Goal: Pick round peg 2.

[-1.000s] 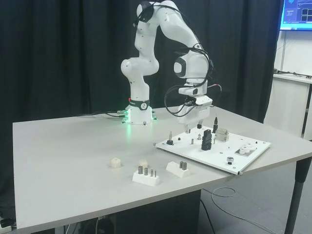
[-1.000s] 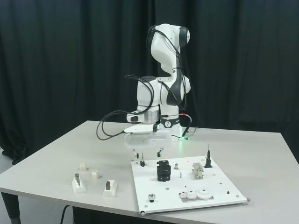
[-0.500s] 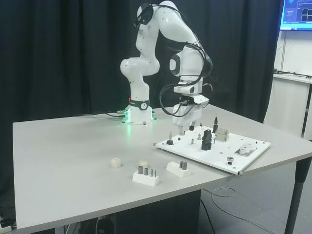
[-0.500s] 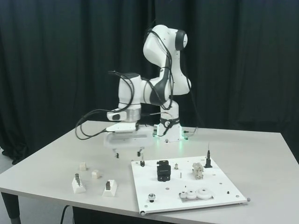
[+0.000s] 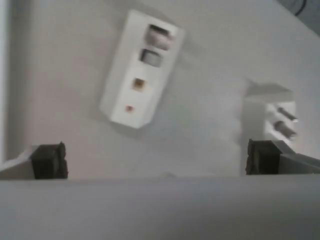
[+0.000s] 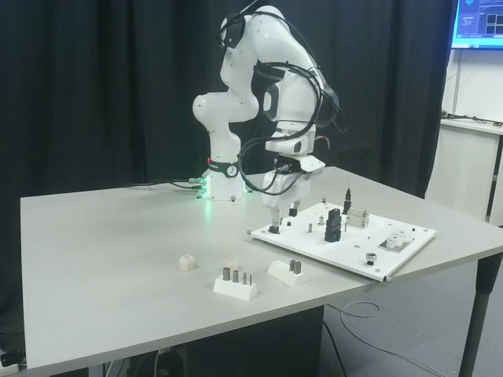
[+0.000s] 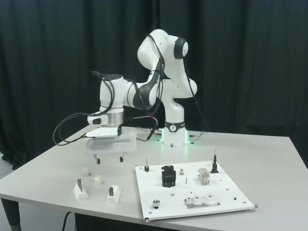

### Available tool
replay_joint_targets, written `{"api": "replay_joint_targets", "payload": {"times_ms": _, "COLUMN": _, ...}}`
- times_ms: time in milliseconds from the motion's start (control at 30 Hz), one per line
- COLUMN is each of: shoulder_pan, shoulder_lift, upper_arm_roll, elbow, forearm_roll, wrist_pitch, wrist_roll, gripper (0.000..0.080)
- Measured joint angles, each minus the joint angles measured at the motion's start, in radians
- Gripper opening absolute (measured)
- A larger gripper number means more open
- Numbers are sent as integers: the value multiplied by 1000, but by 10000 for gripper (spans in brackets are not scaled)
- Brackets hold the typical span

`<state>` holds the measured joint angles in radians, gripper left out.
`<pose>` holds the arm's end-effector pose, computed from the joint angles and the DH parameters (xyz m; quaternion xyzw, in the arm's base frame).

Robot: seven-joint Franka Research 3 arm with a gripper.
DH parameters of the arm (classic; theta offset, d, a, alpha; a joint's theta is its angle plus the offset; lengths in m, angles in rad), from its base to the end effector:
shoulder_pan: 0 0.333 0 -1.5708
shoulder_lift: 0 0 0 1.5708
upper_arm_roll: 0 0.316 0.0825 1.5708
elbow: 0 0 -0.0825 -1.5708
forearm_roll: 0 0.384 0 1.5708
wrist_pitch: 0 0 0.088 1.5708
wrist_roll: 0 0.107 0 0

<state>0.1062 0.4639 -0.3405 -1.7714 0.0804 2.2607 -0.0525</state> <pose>0.6463 -0.1317 0.3173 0.9940 -0.0968 0.0204 0.0463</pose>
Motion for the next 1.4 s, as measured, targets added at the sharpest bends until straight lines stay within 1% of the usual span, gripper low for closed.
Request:
{"api": "replay_joint_targets", "payload": {"times_ms": 433, "shoulder_pan": -68, "shoulder_lift": 132, "upper_arm_roll": 2, "elbow": 154, "forearm_roll": 46, "wrist_pitch": -53, "wrist_roll": -111, "gripper": 800}}
{"api": "replay_joint_targets", "payload": {"times_ms": 800, "shoulder_pan": -117, "shoulder_lift": 238, "upper_arm_roll": 3, "elbow": 245, "forearm_roll": 72, "wrist_pitch": -63, "wrist_roll": -188, "gripper": 800}}
{"api": "replay_joint_targets", "payload": {"times_ms": 1100, "shoulder_pan": -154, "shoulder_lift": 311, "upper_arm_roll": 6, "elbow": 310, "forearm_roll": 101, "wrist_pitch": -63, "wrist_roll": -236, "gripper": 800}}
{"api": "replay_joint_targets", "payload": {"times_ms": 1400, "shoulder_pan": -184, "shoulder_lift": 370, "upper_arm_roll": 6, "elbow": 373, "forearm_roll": 135, "wrist_pitch": -68, "wrist_roll": -279, "gripper": 800}}
